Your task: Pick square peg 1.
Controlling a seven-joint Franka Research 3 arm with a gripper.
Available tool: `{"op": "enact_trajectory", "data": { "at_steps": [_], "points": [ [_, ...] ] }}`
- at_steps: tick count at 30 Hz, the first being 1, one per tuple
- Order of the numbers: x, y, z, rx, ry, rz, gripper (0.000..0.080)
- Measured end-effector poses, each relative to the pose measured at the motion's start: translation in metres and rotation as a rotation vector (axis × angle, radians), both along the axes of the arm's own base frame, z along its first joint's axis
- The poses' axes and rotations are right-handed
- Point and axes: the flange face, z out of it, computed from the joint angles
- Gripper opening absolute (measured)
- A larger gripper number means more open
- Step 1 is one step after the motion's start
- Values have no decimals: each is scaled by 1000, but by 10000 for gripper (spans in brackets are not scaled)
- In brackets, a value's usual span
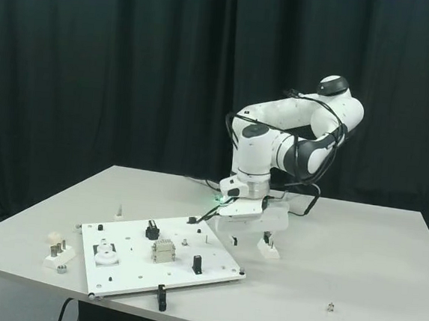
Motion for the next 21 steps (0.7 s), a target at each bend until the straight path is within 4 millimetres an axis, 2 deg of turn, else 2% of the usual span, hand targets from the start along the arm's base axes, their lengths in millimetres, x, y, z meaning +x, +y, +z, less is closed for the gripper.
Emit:
{"op": "enact_trajectory", "data": {
  "at_steps": [8,21],
  "points": [
    [-16,19,-7,-14,13,-6,800],
    [-56,57,-11,-53,-10,-12,800]
  ]
}}
